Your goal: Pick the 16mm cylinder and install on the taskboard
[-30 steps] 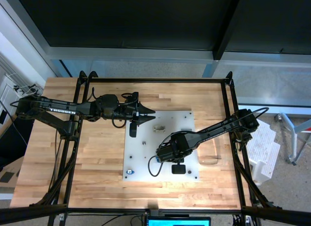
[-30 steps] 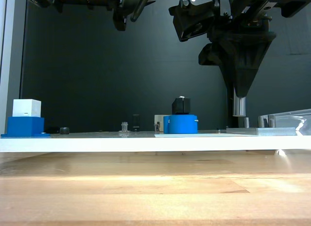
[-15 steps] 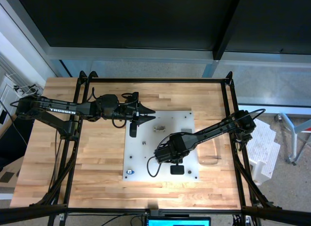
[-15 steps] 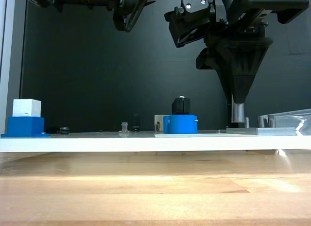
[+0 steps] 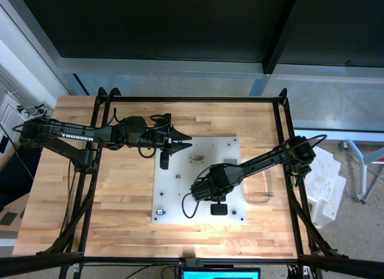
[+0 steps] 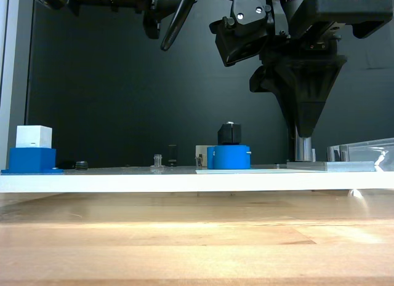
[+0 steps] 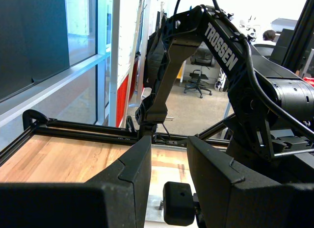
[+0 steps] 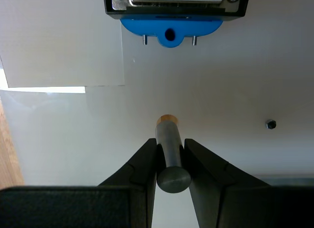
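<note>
Steel cylinder, right hand plumb, left aloft

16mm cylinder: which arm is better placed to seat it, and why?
Right: right end effector grips the 16mm cylinder upright over the taskboard; left end effector hovers open above its far-left corner.

Left end effector, right end effector over taskboard.
</note>
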